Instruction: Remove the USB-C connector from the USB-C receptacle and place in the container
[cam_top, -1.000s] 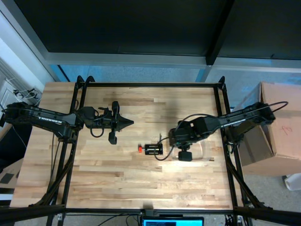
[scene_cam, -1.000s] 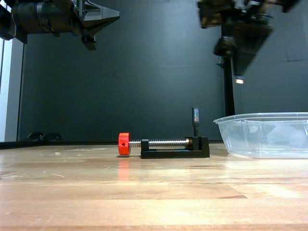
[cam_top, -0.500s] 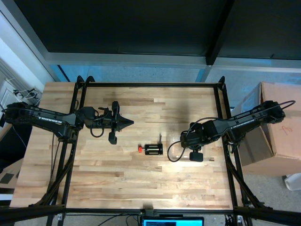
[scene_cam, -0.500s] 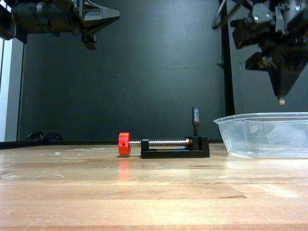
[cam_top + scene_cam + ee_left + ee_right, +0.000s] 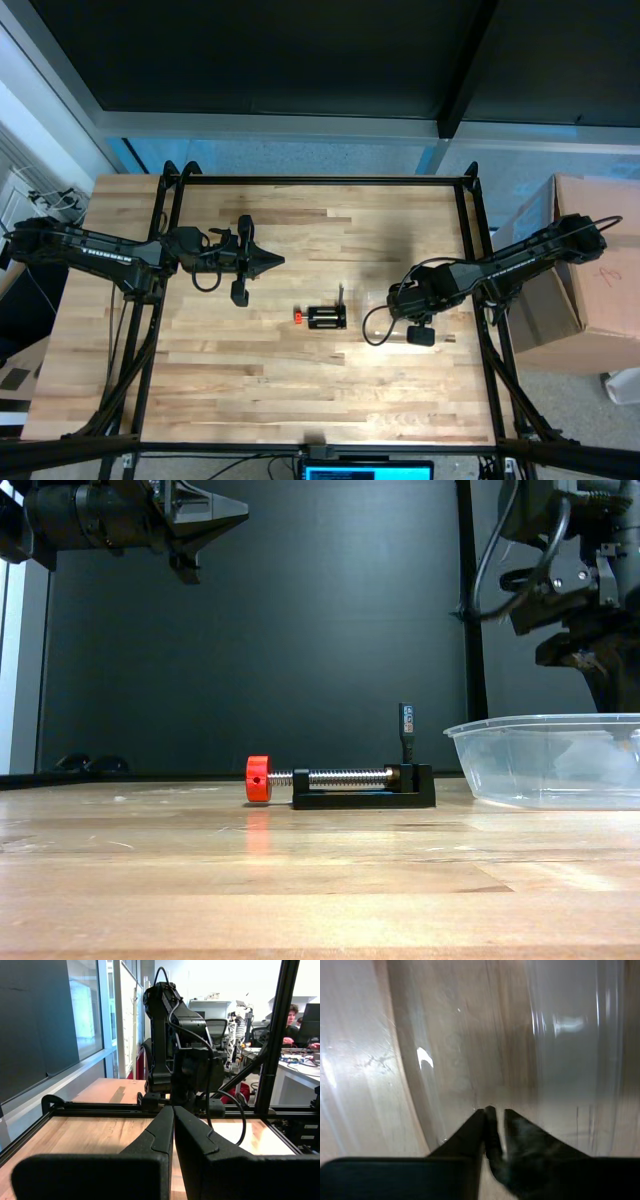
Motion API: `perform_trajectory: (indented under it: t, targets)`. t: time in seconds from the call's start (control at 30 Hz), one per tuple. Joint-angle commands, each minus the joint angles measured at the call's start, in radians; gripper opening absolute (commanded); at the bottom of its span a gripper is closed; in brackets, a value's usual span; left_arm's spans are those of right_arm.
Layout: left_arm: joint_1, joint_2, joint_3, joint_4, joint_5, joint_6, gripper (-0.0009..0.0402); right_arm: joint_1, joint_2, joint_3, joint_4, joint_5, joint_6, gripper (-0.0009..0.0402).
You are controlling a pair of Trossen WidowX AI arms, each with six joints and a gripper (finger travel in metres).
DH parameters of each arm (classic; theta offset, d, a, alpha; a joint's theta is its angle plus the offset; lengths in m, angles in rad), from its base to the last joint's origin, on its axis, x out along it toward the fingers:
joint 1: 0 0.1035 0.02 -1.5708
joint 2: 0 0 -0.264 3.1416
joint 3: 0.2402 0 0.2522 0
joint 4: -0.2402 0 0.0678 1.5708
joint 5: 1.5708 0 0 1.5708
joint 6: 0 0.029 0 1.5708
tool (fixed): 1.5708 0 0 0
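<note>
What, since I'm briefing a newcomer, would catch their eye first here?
The right hand reaching down into the clear container at the table's right; whether it holds the USB-C connector, I cannot tell. Next, the black clamp with its red knob mid-table, and the left hand, shut, high at the left.

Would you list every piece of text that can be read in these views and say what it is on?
White lettering on the left arm: too blurred to read.
Red scrawl on the box: unreadable.
Coloured label on the receptacle: too small to read.
No text on the left claw, shut, high over the table and its left half, or on the right claw, shut on the connector over the container.
</note>
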Motion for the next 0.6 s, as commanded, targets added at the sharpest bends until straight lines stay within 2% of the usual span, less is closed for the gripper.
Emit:
perform_trajectory:
  t: [0.03, 0.2, 0.33, 0.43, 0.6]
  targets:
    - [0.0, 0.0, 0.0, 0.0, 0.0, 0.0, 0.0, 0.0, 0.002, 0.003, -0.002, 0.0, 0.013, 0.0124]
    - [0.0, 0.0, 0.0, 0.0, 0.0, 0.0, 0.0, 0.0, 0.002, 0.034, -0.001, 0.001, 0.02, 0.0196]
    - [0.0, 0.0, 0.0, 0.0, 0.0, 0.0, 0.0, 0.0, 0.002, 0.048, -0.001, 0.001, 0.027, 0.0236]
    - [0.0, 0.0, 0.0, 0.0, 0.0, 0.0, 0.0, 0.0, 0.002, 0.048, -0.001, 0.001, 0.028, 0.0249]
    - [0.0, 0.0, 0.0, 0.0, 0.0, 0.0, 0.0, 0.0, 0.002, 0.048, -0.001, 0.0, 0.028, 0.0246]
